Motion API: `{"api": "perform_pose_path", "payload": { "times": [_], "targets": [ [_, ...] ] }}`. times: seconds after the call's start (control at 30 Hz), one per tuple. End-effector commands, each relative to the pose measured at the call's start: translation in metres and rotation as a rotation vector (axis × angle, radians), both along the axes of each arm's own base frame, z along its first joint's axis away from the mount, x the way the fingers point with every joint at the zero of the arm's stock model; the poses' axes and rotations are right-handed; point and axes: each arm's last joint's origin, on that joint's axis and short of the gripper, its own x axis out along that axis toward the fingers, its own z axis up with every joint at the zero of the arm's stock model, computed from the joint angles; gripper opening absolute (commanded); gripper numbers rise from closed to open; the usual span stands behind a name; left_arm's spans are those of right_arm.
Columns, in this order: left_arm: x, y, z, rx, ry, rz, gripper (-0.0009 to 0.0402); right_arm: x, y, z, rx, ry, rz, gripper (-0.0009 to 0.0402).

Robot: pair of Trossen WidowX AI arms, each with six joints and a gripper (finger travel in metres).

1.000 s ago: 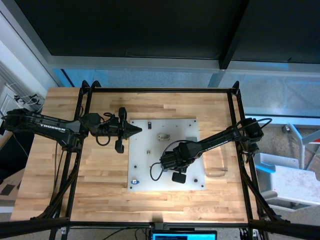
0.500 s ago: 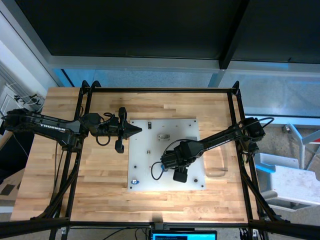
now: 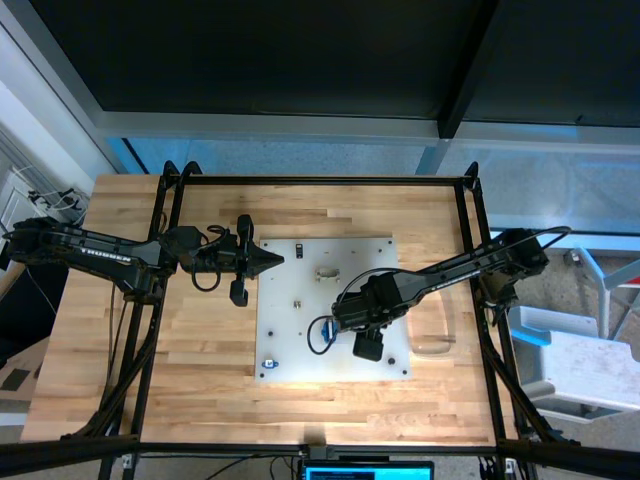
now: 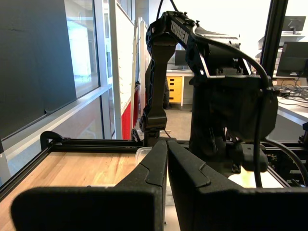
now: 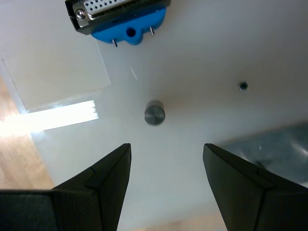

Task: Pick the 16mm cylinder and place it in the taskboard

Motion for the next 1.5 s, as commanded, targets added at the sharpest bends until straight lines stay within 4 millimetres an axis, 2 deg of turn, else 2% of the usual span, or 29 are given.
{"api": "perform_pose_path", "payload": {
  "times": [0.03, 0.27, 1.5],
  "targets": [
    [0.000, 0.000, 0.000, 0.000, 0.000, 0.000, 0.0000, -0.006, -0.002, 0.007, 0.000, 0.003, -0.009, 0.0208],
    [0.000, 0.000, 0.000, 0.000, 0.000, 0.000, 0.0000, -0.012, -0.003, 0.019, 0.010, -0.030, -0.010, 0.0208],
    [0.000, 0.000, 0.000, 0.000, 0.000, 0.000, 0.0000, -0.007, -0.002, 0.020, 0.023, -0.078, -0.009, 0.0208]
  ]
}}
